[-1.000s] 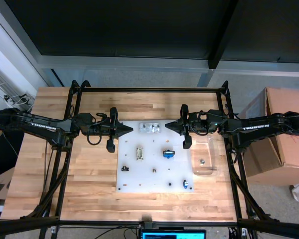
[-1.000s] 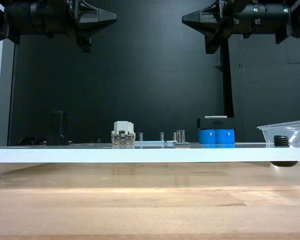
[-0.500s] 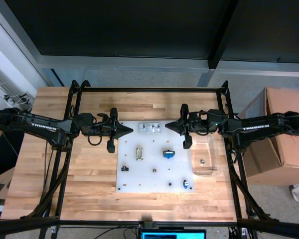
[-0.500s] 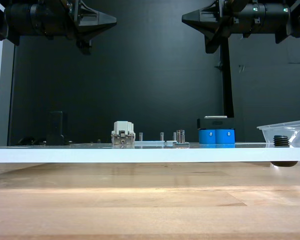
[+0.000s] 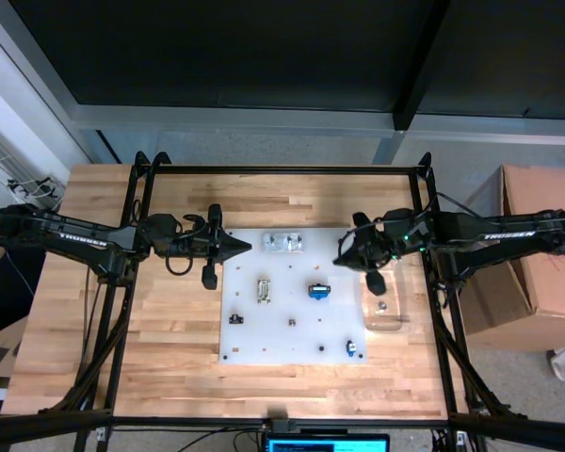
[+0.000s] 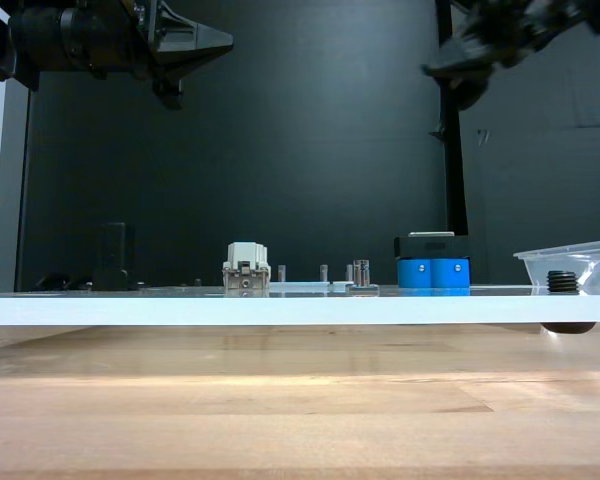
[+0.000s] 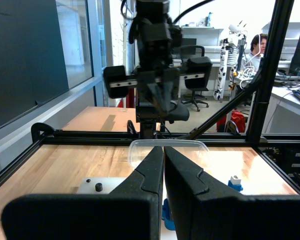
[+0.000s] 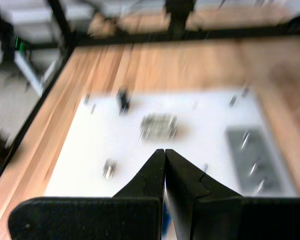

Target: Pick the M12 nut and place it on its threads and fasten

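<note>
I see the nut (image 5: 381, 305) lying free on the floor of the clear tray (image 5: 401, 299). The tray sits on the tabletop (image 5: 160, 320), just beside the right edge of the white board (image 5: 264, 334). The stud (image 6: 563, 282) stands bare near the board's near right edge, with its black ribs plain in the low view. From that level angle it lines up in front of the tray. The high view puts the nut inside the tray, apart from the stud.

The left gripper (image 5: 248, 247) hangs high over the far left part of the board. It is level and points inward toward the right. In its wrist view the two fingers are pressed together tip to tip.

The right gripper (image 5: 338, 260) is high over the far right part of the board, near the far end of the tray. It is tipped downward and toward the left, and the low view shows the same slant near the top of the frame. Its wrist view is blurred, but the fingers there meet along a thin line, pressed together over the board. I cannot make out the small parts below them.

Mid-board I see a pale connector (image 5: 262, 290) and a blue block (image 5: 318, 290) side by side with a gap between them. A cardboard box (image 5: 537, 235) stands off the right end of the tabletop, behind the right arm.
</note>
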Robot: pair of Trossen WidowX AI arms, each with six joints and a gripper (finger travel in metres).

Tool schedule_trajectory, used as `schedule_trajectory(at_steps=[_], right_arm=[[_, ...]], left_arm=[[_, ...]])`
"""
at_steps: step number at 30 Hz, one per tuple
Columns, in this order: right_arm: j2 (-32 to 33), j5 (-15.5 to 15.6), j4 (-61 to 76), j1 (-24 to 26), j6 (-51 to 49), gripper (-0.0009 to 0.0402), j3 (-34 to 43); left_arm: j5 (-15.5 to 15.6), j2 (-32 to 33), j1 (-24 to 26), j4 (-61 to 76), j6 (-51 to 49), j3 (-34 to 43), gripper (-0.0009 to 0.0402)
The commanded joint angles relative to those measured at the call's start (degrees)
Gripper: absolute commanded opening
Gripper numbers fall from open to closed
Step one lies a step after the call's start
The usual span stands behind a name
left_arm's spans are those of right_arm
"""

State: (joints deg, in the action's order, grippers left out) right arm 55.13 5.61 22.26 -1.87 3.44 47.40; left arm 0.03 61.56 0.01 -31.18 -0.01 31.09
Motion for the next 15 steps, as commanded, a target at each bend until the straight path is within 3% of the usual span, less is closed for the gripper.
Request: schedule_trajectory(at_steps=[1, 9, 15], right_arm=[[0.17, -0.04, 8.96, -1.95, -0.11, 0.0, 3.48], [0.63, 0.02, 32.0, -4.66, -5.68, 0.0, 11.21], [0.74, 0.02, 45.05, -4.94, -18.93, 0.0, 12.98]], left_arm=[[0.0, 0.02, -0.02, -0.04, 0.0, 0.0, 0.0], [-0.02, 0.02, 0.0, -0.04, 0.0, 0.0, 0.0], [-0.02, 0.02, 0.0, -0.04, 0.0, 0.0, 0.0]])
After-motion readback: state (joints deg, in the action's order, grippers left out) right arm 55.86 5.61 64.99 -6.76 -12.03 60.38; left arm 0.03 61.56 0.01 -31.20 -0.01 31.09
